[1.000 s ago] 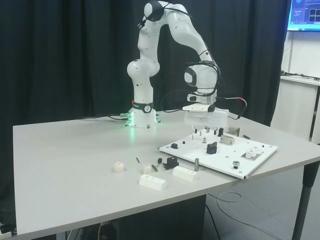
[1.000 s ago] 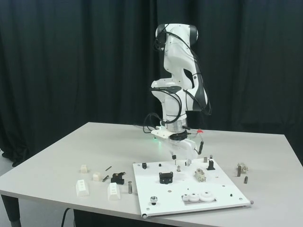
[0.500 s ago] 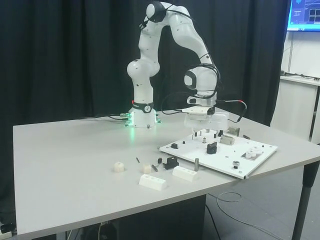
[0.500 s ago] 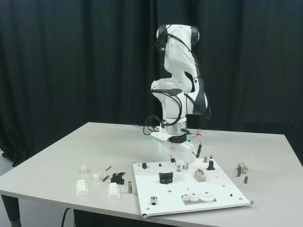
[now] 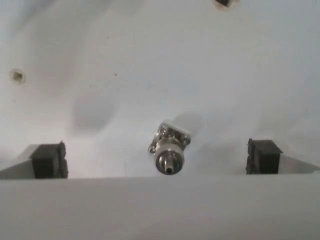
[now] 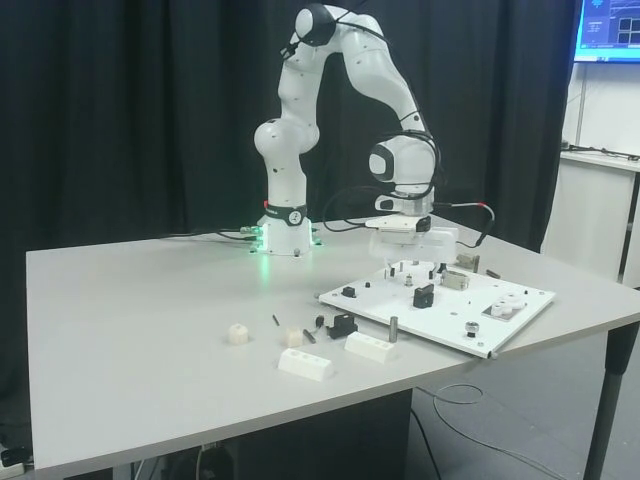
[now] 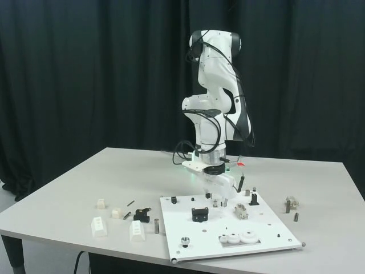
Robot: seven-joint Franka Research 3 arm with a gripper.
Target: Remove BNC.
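Observation:
The BNC (image 5: 169, 152) is a small metal socket with a square flange, standing upright on the white board (image 5: 150, 60). In the wrist view it sits between my two black fingertips (image 5: 48, 160), apart from both. My gripper (image 5: 156, 159) is open, with nothing held. From the first room view the gripper (image 6: 403, 263) hangs low over the board's (image 6: 450, 318) far part, just above the BNC (image 6: 398, 269). The second room view shows the gripper (image 7: 216, 197) over the same spot on the board (image 7: 268, 242).
The board also carries a black block (image 6: 423, 295), white gears (image 6: 503, 306), a metal knob (image 6: 471, 326) and small posts. In front of the board on the grey table (image 6: 130, 300) lie white blocks (image 6: 305, 362), a black part (image 6: 343, 325) and pins. A metal connector (image 7: 292, 201) lies beside the board.
The hand has turned about its vertical axis and shifted slightly over the board, coming to straddle the BNC. Nothing on the board or table has moved.

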